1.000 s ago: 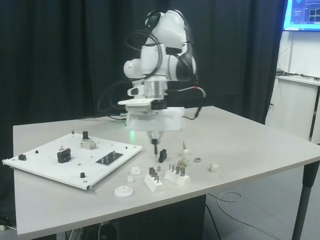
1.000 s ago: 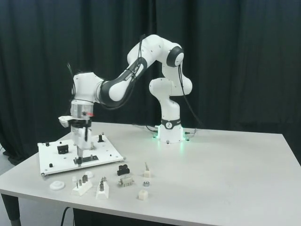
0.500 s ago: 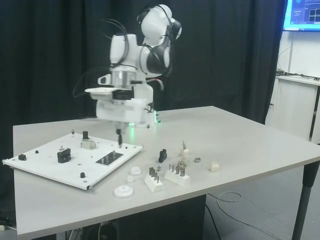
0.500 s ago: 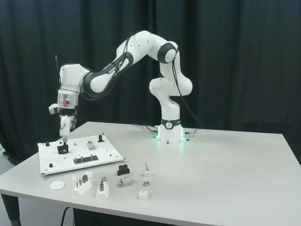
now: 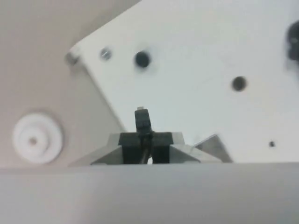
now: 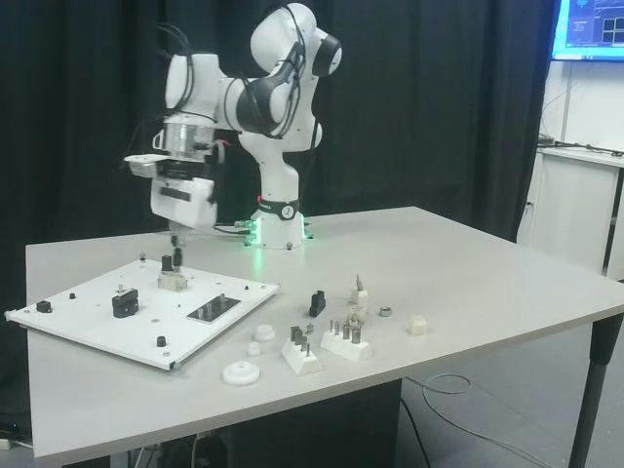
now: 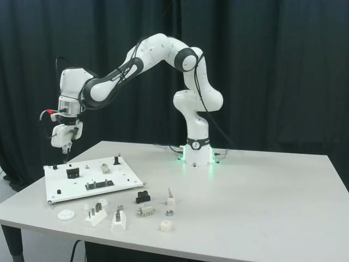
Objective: Insert USB.
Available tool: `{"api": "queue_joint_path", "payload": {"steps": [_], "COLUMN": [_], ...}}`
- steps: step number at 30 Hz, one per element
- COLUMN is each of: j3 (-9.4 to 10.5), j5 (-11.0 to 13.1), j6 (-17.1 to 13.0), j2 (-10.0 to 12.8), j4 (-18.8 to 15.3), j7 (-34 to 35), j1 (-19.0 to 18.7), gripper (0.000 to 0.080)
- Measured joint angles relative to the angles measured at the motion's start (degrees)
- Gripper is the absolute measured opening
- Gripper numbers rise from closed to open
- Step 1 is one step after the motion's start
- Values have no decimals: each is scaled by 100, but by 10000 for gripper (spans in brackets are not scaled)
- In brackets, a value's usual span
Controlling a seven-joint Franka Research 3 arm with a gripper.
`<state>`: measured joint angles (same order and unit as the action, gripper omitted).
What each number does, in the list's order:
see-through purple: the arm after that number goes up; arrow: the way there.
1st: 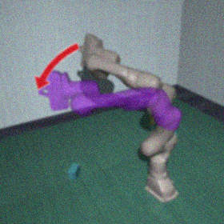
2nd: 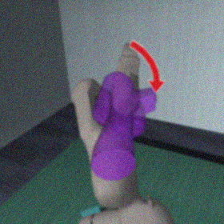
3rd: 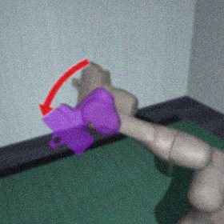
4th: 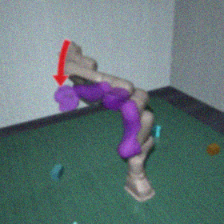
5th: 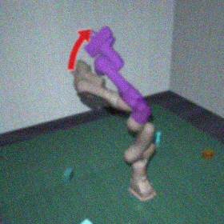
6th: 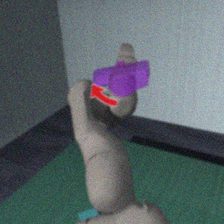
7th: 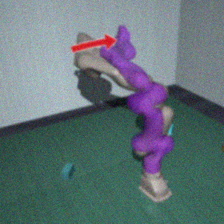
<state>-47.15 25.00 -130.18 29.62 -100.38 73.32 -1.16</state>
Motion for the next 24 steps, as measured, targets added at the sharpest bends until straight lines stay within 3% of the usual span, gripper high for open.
{"api": "queue_joint_path", "payload": {"steps": [24], "j3": [-118], "j5": [-112], "j6": [473], "j2": [17], "j4": [-5], "j7": [1202], "j1": [987], "gripper": [45]}}
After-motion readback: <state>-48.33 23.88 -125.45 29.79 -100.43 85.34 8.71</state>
